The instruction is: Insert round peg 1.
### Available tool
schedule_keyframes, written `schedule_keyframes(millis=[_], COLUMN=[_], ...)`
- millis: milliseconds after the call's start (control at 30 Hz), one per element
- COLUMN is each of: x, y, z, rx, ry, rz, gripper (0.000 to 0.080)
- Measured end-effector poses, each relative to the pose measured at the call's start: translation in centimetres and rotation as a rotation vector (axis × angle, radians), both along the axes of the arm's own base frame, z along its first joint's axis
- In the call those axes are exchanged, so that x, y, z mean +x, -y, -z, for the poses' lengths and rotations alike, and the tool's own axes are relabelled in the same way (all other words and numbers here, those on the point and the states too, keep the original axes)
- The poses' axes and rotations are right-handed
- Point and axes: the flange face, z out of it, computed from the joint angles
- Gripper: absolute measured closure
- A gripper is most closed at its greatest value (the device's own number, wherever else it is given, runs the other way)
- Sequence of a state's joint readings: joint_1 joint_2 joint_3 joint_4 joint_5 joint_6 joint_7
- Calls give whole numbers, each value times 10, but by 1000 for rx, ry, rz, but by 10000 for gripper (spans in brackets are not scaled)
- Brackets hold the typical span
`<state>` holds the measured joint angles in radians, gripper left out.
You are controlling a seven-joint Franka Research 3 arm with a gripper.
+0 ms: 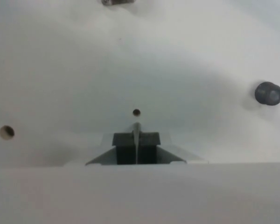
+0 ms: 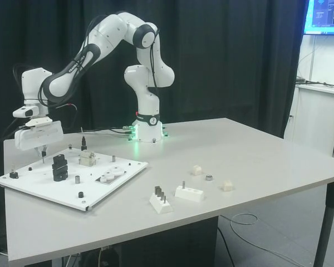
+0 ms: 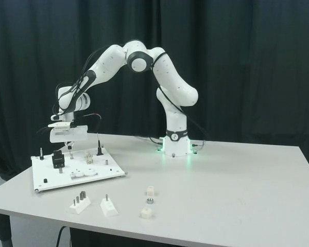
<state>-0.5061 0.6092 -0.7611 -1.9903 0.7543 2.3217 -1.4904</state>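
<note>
A thin peg (image 1: 136,130) is pinched upright between the black fingers (image 1: 125,148) of the gripper (image 1: 136,144), its tip protruding just short of a small hole (image 1: 136,112) in the white board (image 1: 84,70). The peg is judged light, stiff and slippery; a grip on its upper shank suits. A black knob (image 1: 269,93) is seen well apart.
</note>
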Motion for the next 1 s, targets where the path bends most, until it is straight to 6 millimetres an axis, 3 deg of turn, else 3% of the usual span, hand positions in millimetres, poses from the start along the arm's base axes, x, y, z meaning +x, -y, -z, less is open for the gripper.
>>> schedule_keyframes(millis=[1000], x=[6], y=[1], z=[0], rx=[-22], ry=[-4], rz=[-8], gripper=[786])
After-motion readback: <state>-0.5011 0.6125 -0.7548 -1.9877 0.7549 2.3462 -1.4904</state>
